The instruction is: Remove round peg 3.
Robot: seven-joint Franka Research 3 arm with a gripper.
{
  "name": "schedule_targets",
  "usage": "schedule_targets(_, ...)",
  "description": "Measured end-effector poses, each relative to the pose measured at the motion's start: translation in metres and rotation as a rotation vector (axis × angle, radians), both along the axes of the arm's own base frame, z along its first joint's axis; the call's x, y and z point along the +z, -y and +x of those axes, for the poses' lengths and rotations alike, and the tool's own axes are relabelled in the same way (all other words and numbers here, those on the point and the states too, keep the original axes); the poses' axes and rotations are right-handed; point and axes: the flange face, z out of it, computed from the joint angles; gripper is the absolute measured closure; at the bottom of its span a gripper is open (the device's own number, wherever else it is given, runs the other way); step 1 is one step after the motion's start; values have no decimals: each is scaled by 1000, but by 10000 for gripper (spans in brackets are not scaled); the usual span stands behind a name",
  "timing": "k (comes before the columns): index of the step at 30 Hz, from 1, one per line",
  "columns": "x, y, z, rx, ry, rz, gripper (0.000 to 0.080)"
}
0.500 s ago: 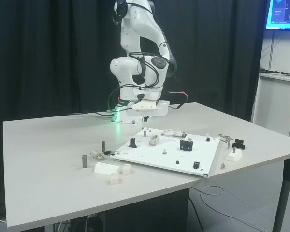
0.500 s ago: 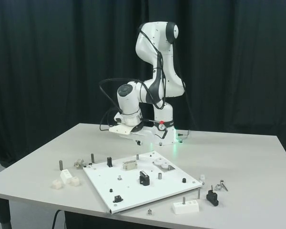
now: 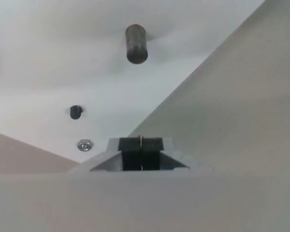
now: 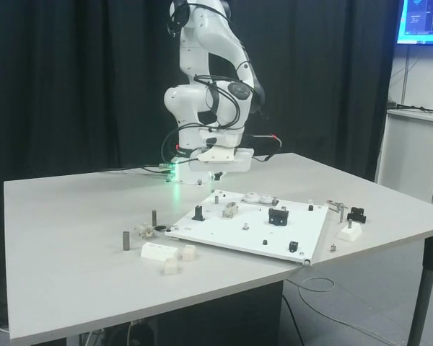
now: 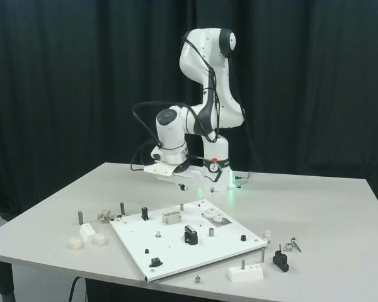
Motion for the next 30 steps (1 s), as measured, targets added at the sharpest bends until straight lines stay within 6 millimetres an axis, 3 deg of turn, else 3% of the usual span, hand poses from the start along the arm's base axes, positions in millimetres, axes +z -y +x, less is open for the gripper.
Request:
schedule_targets(8, 2, -2, 1, 5, 6, 0, 803)
schedule_targets(9, 2, -2, 1, 5, 7, 0, 643)
schedule_targets(10, 2, -2, 1, 6, 8, 1, 335)
schedule_targets(15, 4, -3, 2, 8, 13, 2, 335)
schedule_targets(16, 5, -3, 2, 9, 13, 2, 78)
schedule_targets(21, 7, -4, 3, 11, 21, 3, 78)
schedule_targets(22, 7, -4, 4, 12, 24, 3, 18)
schedule_targets(30, 10, -4, 6, 11, 42, 3, 7)
